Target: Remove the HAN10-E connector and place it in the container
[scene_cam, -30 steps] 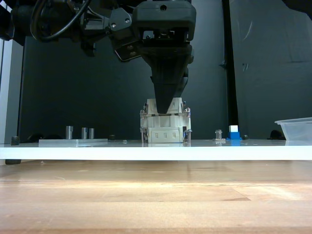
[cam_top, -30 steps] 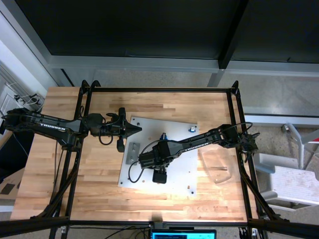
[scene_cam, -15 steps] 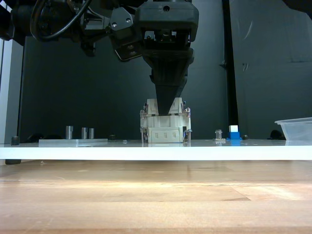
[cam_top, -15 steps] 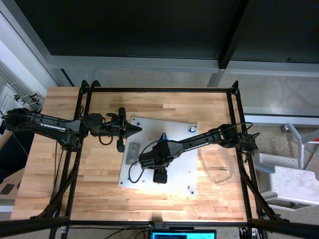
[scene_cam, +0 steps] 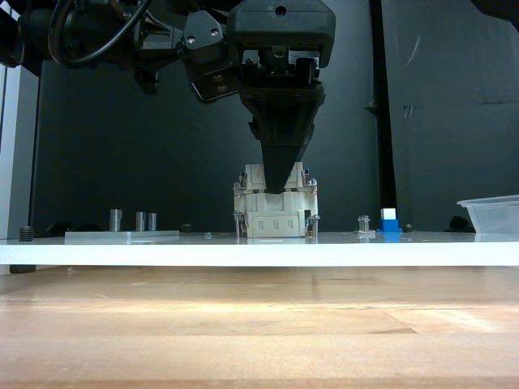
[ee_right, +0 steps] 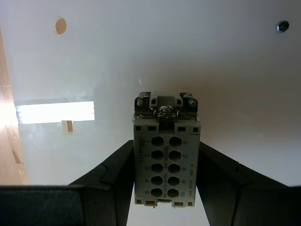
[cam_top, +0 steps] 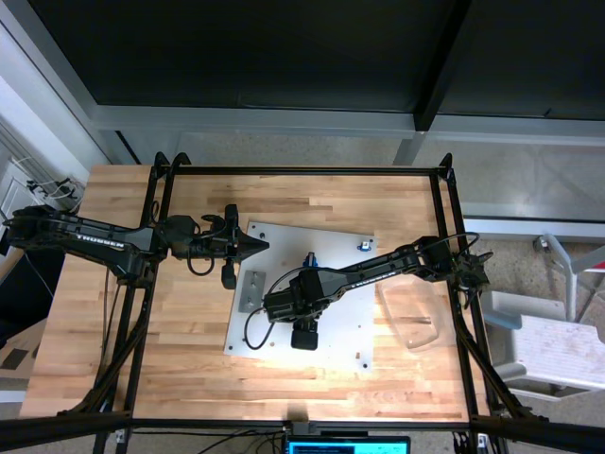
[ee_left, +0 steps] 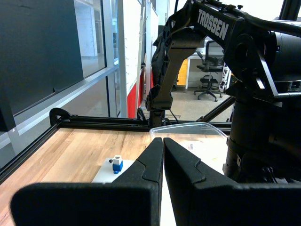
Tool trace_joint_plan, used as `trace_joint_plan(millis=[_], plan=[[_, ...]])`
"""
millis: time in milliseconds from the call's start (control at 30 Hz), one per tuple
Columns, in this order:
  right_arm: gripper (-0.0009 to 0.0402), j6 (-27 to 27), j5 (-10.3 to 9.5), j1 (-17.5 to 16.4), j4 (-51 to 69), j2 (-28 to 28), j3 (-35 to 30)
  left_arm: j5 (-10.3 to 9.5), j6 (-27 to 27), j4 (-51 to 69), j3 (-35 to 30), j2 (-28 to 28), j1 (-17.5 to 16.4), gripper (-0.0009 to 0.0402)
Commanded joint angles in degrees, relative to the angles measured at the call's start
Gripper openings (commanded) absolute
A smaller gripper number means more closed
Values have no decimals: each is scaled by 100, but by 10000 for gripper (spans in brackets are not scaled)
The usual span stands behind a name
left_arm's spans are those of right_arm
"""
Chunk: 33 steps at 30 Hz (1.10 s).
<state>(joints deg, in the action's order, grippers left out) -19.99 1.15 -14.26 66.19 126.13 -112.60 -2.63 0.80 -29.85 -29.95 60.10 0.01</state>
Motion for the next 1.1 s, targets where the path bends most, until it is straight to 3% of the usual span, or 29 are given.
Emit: trace_joint_plan(millis=[33,333,833,1100], plan=[[49,-9,15,0,-4,-4,-15,2,0,-2,0,0,-2,0],[11,-13,15,-9,-4,-94,-15,2,0,-2,0,0,0,0],[12,-44,26,-26,68,-348,2,2,0,-2,0,0,-2,0],[12,-13,72,-26,-46,-881,568,2,0,-2,0,0,0,0]])
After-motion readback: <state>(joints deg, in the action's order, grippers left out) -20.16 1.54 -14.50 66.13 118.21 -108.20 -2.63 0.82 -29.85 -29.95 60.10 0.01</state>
